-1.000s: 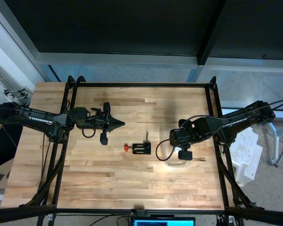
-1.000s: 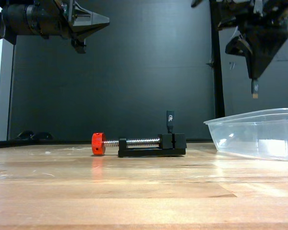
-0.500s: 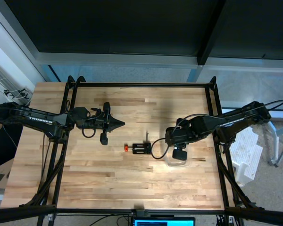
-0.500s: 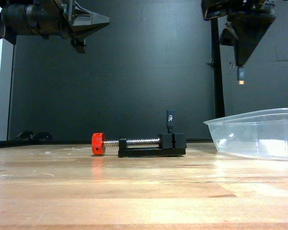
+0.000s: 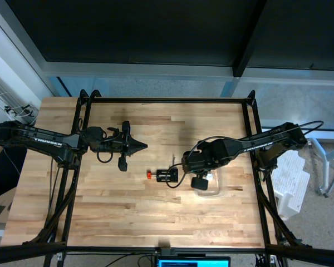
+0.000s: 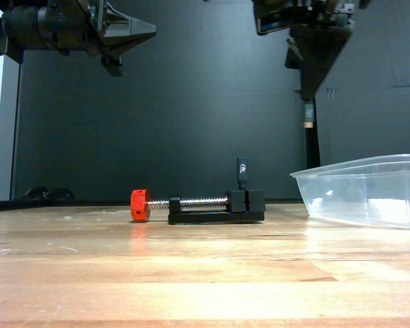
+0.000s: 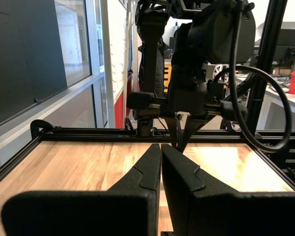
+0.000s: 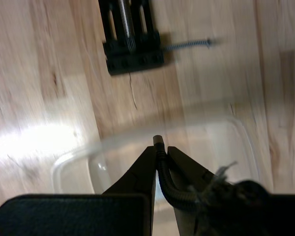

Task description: Pick the USB-C connector and install on taskboard

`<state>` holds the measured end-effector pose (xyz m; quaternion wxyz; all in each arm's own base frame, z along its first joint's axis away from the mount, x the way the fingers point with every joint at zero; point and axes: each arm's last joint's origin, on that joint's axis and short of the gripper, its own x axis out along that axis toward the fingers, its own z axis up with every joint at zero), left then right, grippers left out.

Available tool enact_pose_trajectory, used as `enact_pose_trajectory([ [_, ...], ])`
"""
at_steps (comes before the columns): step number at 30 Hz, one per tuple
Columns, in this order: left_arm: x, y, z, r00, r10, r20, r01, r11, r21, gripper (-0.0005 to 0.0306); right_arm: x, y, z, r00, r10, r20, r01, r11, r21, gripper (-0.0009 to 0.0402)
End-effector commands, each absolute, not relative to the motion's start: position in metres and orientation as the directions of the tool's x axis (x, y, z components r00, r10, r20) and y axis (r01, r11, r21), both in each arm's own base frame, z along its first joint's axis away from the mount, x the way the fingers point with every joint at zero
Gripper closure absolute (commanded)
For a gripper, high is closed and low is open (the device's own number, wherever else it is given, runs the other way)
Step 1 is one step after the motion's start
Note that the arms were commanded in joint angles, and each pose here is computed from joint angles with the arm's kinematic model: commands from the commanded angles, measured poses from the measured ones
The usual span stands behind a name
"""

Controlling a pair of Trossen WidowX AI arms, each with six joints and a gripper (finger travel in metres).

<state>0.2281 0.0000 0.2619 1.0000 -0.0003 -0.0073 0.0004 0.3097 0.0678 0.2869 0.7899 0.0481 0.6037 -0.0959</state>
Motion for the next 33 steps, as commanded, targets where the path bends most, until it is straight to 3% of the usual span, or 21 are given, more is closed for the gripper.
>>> enact_pose_trajectory([
  [1,0.2282,0.0000,0.2619,0.99989,0.000,0.015,0.000,1.00000,-0.001,0.0300,0.321,0.069,0.288,0.260,-0.093,-0.961,0.219,0.975,-0.036,0.0393],
  [5,0.2282,0.0000,0.2619,0.99989,0.000,0.015,0.000,1.00000,-0.001,0.0300,0.334,0.069,0.287,0.272,-0.110,-0.956,0.226,0.973,-0.048,0.0393],
  [20,0.2281,0.0000,0.2620,0.99989,0.000,0.015,0.000,1.00000,-0.001,0.0300,0.373,0.077,0.274,0.267,-0.100,-0.958,0.209,0.977,-0.044,0.0393],
  [33,0.2281,0.0000,0.2620,0.99989,0.000,0.015,0.000,1.00000,-0.001,0.0300,0.380,0.075,0.272,0.270,-0.115,-0.956,0.169,0.983,-0.071,0.0393],
])
